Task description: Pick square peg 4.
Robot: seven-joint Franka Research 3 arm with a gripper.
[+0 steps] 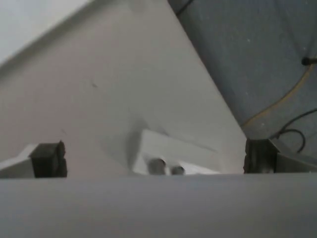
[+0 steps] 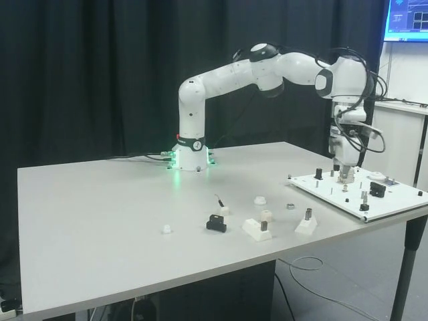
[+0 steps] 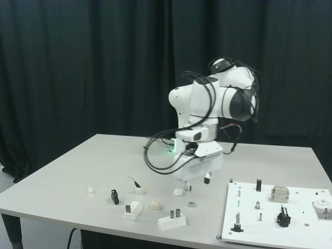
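Square peg 4 cannot be singled out; a white block (image 1: 171, 156) carrying two upright pegs lies between the parted fingers (image 1: 49, 159), toward six o'clock.

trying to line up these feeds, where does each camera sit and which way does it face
Wrist view: on the arm's wrist, looking down between the black fingertips at the flat white assembly board; the gripper is open.
First room view: off the front of the grey table, facing the black curtain; the whole white arm shows.
Second room view: off another side of the table, looking along it; the arm's wrist and base show, foreshortened.
Both room views share the board and the small loose white blocks.
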